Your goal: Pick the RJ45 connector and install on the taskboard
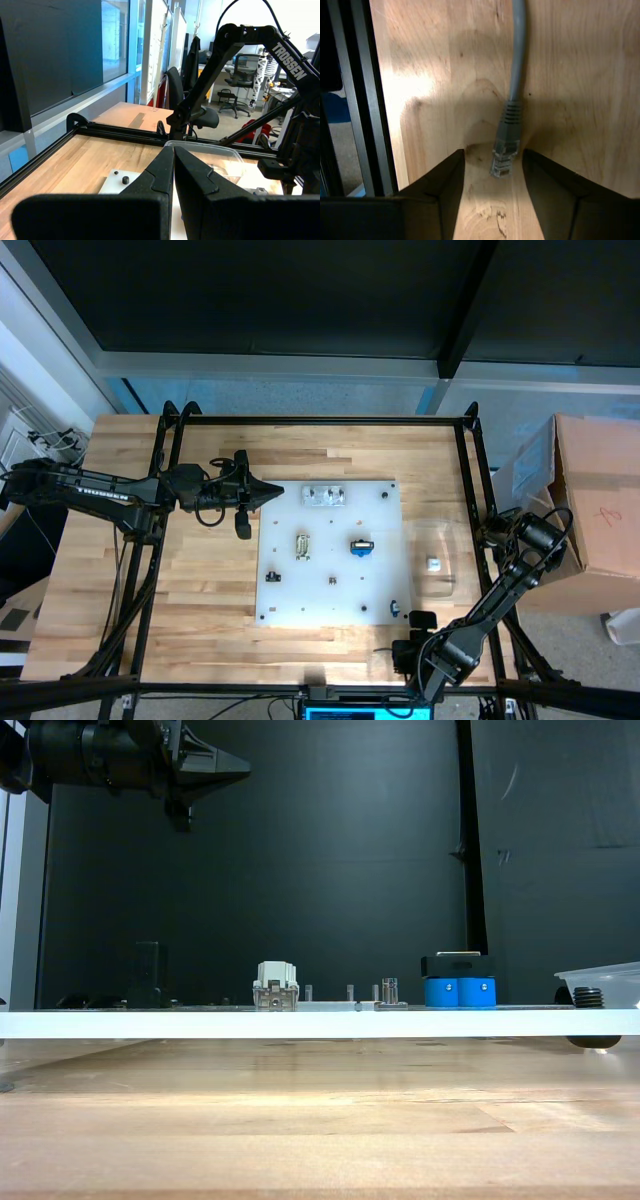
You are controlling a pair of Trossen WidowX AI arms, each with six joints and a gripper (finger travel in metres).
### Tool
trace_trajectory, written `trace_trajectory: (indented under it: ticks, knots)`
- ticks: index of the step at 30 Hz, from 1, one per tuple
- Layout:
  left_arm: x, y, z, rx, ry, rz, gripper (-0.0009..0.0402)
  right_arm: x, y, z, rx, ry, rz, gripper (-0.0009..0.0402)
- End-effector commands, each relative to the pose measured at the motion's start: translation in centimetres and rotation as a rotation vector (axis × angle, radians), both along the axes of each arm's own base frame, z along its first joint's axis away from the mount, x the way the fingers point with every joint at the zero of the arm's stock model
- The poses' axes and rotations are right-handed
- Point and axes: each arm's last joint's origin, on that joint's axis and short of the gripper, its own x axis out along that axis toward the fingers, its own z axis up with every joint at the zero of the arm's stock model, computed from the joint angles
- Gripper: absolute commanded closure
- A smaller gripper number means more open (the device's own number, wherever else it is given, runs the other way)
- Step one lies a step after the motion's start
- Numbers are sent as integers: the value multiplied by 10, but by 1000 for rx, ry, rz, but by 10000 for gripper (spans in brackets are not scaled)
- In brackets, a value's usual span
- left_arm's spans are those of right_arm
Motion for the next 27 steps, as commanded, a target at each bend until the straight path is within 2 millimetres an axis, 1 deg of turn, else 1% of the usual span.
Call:
trace_trajectory:
  ticks: [1,10,11,14,17,23,27]
  knots:
    - [0,0,0,0,0,0,393,0,-1,-1,-7,-3,1,281]
    - [0,0,0,0,0,0,393,0,-1,1,-4,-7,-2,392]
    - [0,0,0,0,0,0,393,0,-2,1,-6,-9,-3,397]
    - [0,0,0,0,0,0,393,0,-2,3,-7,-21,-22,386]
    - [0,0,0,0,0,0,393,0,-3,6,-1,-26,-30,394]
    - [0,0,0,0,0,0,393,-2,-9,25,-6,-91,-79,393]
    - [0,0,0,0,0,0,393,-1,-19,40,-21,-130,-131,393]
